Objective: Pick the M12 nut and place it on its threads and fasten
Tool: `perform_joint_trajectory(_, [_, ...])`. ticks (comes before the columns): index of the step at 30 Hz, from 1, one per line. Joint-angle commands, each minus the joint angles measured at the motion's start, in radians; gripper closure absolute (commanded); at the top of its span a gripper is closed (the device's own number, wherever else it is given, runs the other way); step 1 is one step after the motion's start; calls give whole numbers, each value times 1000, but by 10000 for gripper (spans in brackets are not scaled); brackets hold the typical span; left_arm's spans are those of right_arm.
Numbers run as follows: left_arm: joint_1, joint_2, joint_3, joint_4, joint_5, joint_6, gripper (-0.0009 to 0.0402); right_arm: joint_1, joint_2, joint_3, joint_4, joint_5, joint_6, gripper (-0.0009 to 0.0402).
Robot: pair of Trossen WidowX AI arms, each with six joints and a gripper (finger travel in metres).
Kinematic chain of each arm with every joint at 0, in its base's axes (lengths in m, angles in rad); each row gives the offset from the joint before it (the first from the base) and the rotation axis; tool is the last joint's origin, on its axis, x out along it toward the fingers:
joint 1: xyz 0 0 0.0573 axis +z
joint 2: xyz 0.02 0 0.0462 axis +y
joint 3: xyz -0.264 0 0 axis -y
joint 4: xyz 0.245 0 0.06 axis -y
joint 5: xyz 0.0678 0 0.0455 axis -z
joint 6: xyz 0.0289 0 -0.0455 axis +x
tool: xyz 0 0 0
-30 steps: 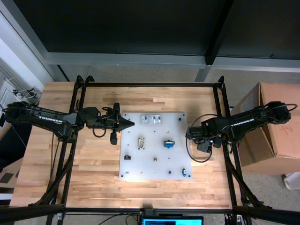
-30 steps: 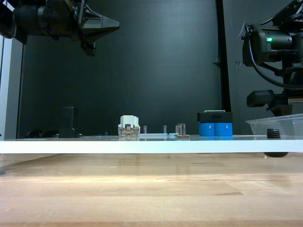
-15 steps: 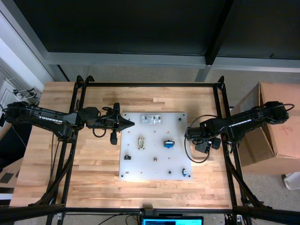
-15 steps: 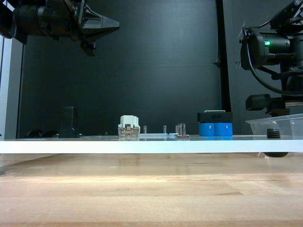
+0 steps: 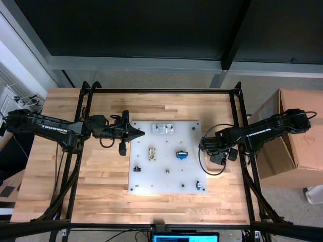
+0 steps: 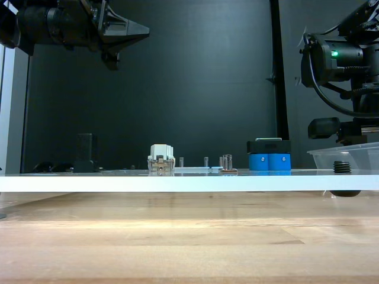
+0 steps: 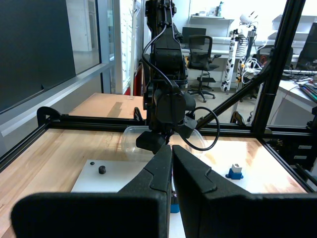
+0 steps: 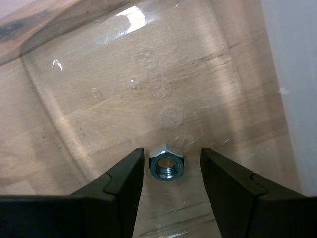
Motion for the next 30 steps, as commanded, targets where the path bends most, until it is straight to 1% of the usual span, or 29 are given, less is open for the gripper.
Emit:
perform_joint_trajectory(1, [0, 0, 0, 0, 0, 0, 393, 0, 0, 0, 0, 1, -2, 253])
perform_joint_trajectory(9, [0, 0, 0, 0, 0, 0, 393, 0, 27, -3, 9, 1, -2, 279])
perform_joint_trajectory(23, [0, 0, 0, 0, 0, 0, 393, 5, 23, 6, 15, 1, -1, 334])
perform_joint_trajectory(30, [0, 0, 0, 0, 0, 0, 393, 5, 12, 22, 8, 1, -2, 352])
